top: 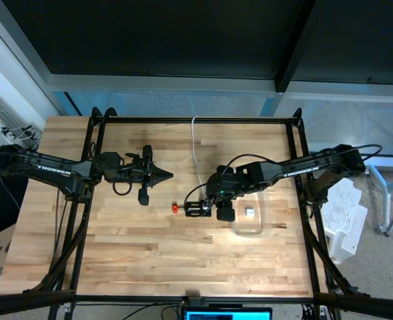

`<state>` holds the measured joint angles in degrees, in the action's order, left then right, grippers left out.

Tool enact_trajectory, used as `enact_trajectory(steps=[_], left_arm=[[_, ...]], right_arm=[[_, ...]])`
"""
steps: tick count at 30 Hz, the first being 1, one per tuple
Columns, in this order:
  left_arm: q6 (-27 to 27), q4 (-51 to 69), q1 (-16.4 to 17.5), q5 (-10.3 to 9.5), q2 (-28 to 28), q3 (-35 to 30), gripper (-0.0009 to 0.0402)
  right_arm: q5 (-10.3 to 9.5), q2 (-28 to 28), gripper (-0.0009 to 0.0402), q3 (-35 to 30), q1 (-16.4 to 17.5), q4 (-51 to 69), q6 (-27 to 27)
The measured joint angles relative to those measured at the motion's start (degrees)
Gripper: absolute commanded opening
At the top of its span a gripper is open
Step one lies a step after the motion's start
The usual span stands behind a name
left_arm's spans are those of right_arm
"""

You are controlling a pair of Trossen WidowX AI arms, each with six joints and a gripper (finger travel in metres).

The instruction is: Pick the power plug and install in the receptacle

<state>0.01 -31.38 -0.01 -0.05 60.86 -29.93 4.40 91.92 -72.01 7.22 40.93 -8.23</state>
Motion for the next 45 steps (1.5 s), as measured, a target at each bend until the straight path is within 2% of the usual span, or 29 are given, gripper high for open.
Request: enact_trajectory(steps=[10, 16, 18, 23, 37, 45], left_arm=[[0.0, 0.0, 0.0, 0.0, 0.0, 0.0, 0.0], [0.0, 0.0, 0.0, 0.0, 0.0, 0.0, 0.0], [0.0, 0.0, 0.0, 0.0, 0.0, 0.0, 0.0], [0.0, 0.0, 0.0, 0.02, 0.0, 0.0, 0.0], [0.0, 0.0, 0.0, 0.02, 0.0, 0.0, 0.0], [0.0, 0.0, 0.0, 0.02, 0.0, 0.0, 0.0]], right_arm=[[-0.11, -3.1, 0.0103, 0.0, 0.1, 0.8, 0.5], [-0.13, -6.6, -0.0007, 1.3, 0.0, -0.4, 2.6], [-0.09, -8.9, 0.0008, 2.5, 0.0, -2.8, 3.1], [0.09, -13.7, 0.0001, 6.2, -1.2, -9.3, 4.4], [0.04, -28.0, 0.0, 27.8, -5.6, -49.0, 5.1], [-2.4, -31.7, 0.0, 35.6, -7.8, -64.0, 5.0]])
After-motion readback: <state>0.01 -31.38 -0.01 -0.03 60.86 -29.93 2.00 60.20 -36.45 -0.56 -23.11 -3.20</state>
